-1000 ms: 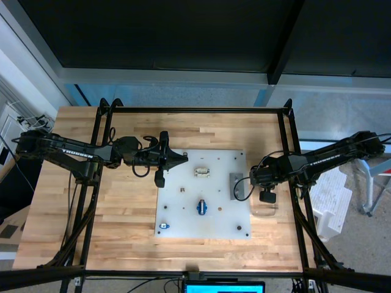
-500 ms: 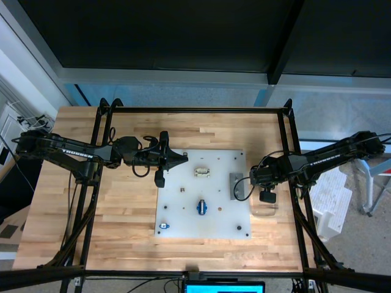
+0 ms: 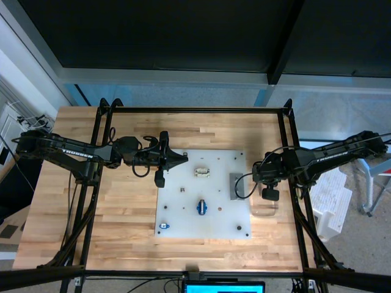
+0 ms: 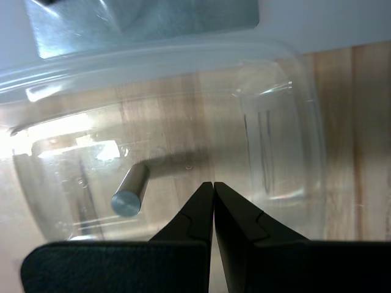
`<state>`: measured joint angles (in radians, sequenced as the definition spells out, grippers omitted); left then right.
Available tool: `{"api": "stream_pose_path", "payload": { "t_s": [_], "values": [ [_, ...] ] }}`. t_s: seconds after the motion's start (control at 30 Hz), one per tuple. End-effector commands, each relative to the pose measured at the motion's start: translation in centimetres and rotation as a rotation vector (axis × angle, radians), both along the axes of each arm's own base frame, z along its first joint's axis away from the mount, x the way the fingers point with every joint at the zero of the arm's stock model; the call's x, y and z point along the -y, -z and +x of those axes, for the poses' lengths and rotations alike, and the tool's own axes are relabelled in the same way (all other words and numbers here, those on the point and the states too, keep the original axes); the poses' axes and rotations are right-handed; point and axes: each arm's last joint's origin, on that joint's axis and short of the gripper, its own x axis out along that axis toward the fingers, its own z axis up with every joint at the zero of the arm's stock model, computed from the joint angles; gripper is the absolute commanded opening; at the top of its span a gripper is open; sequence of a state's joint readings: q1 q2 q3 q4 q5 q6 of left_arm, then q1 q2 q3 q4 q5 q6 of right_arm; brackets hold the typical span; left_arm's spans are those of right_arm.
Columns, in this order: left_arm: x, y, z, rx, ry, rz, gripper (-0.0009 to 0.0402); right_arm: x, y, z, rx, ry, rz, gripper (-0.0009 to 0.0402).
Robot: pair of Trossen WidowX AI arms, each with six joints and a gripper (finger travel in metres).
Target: Pick the 16mm cylinder and install on the taskboard
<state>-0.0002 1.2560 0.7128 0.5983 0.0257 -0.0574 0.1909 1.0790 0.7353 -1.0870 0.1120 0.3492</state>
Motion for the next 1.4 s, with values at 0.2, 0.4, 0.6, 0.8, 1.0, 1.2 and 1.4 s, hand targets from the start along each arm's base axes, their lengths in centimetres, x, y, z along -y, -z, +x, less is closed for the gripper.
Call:
{"api": "stream_pose_path", "payload": {
  "t_s": [0.2,0.4,0.6,0.8,1.0,1.2,1.4],
  "values": [
    [0.0,0.0,0.0,0.001,0.0,0.0,0.0,0.0,-2.1,-0.2,-0.015,-0.011,-0.004,0.0],
    [0.0,0.0,0.0,0.001,0.0,0.0,0.0,0.0,-2.3,-0.3,-0.012,-0.026,-0.005,0.0],
    [0.0,0.0,0.0,0.0,0.0,0.0,0.0,-0.4,-2.6,-0.6,0.004,-0.057,0.007,0.0],
    [0.0,0.0,0.0,0.0,0.0,0.0,0.0,-1.8,-2.8,-1.3,0.018,-0.155,0.035,0.0],
    [0.0,0.0,0.0,0.0,0.0,0.0,0.0,-2.4,-2.9,-1.6,0.017,-0.191,0.037,0.0],
    [0.0,0.0,0.0,0.0,0.0,0.0,0.0,-2.4,-2.9,-1.6,0.017,-0.191,0.039,0.001],
    [0.0,0.0,0.0,0.0,0.0,0.0,0.0,-2.4,-2.9,-1.6,0.018,-0.18,0.04,0.0094]
  ]
}}
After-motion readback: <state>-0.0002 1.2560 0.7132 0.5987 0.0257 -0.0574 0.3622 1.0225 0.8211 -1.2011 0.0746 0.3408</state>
